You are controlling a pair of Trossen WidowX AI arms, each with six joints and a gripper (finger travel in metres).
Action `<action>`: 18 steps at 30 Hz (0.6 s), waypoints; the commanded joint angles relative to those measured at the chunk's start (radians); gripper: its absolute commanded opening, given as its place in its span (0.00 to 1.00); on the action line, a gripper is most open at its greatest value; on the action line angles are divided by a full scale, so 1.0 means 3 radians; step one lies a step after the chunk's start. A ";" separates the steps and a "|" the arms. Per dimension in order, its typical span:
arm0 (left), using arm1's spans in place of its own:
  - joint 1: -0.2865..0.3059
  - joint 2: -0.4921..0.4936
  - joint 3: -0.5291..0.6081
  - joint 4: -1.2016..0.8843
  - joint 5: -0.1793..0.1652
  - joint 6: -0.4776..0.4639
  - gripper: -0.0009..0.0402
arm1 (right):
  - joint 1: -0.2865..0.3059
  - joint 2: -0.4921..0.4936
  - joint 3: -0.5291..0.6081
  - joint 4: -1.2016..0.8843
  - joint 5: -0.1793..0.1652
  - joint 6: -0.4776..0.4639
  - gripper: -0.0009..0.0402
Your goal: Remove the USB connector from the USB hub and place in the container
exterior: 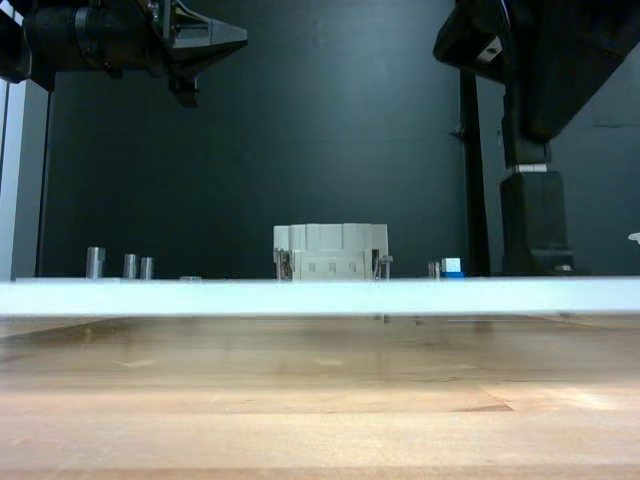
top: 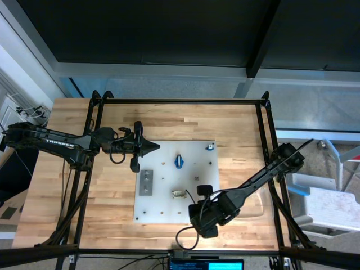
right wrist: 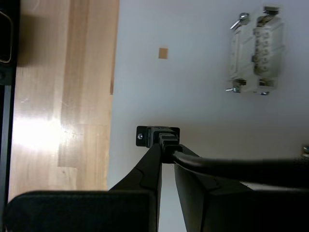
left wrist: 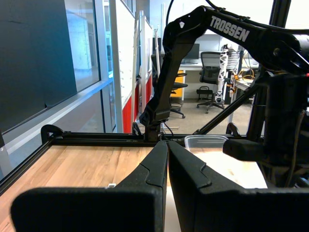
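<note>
In the right wrist view, the USB hub (right wrist: 144, 136) is a small black block fixed on the white plate (right wrist: 203, 111). The USB connector (right wrist: 167, 140) sits plugged into it, and its black cable (right wrist: 231, 166) trails away. My right gripper (right wrist: 164, 150) is shut on the connector's plug, one finger on each side. From above, the right gripper (top: 202, 194) hangs low over the plate's near right part. The clear container (top: 256, 206) lies on the wood to its right, partly under the right arm. My left gripper (top: 153, 147) hovers shut and empty above the plate's far left corner.
On the plate stand a silvery-beige oblong connector (top: 179, 194), a blue piece (top: 179, 161), a grey metal block (top: 146, 183) and a small blue-white part (top: 210, 146). A black frame (top: 180, 101) runs around the table. The container (left wrist: 205, 141) also shows beyond the left gripper.
</note>
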 commanded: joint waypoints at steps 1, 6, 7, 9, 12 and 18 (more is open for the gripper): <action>0.0001 0.0000 0.0000 0.0001 0.0001 0.0000 0.02 | 0.0042 -0.0099 -0.0130 0.0170 0.0094 0.0104 0.02; 0.0000 0.0000 0.0000 0.0003 0.0001 0.0000 0.02 | 0.0097 -0.0226 -0.0347 0.0357 0.0195 0.0242 0.02; 0.0000 0.0001 0.0000 0.0003 0.0001 0.0000 0.02 | 0.0107 -0.0253 -0.0393 0.0393 0.0224 0.0263 0.02; 0.0001 0.0001 0.0000 0.0000 0.0001 0.0000 0.02 | 0.0122 -0.0314 -0.0511 0.0495 0.0249 0.0338 0.02; 0.0001 0.0000 0.0000 0.0003 0.0001 0.0000 0.02 | 0.0149 -0.0375 -0.0650 0.0632 0.0253 0.0401 0.02; 0.0000 0.0000 0.0000 -0.0028 0.0001 0.0000 0.02 | 0.0182 -0.0416 -0.0729 0.0703 0.0326 0.0408 0.02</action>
